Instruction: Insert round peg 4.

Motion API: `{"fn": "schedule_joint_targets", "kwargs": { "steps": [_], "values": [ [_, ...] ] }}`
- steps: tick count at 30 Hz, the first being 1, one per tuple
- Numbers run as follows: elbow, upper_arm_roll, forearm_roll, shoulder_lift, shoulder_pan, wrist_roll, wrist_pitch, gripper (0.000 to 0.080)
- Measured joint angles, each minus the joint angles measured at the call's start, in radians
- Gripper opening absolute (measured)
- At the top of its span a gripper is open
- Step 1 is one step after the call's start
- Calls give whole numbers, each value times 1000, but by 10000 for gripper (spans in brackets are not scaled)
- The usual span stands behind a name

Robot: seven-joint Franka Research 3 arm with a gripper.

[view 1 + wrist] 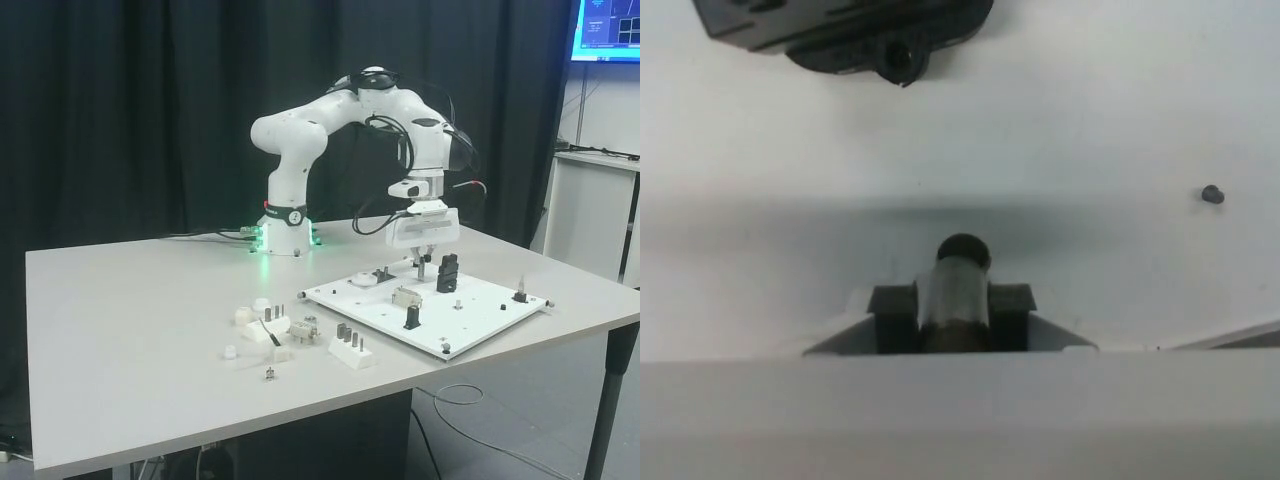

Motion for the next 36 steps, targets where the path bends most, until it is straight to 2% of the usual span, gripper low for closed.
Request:
{"fn": "schedule_joint_targets", "kwargs": {
  "steps": [16,36],
  "values": [
    [0,6,2,-2,0,12,4,143],
    [1,28,18,-2,0,27,49,143]
  ]
}}
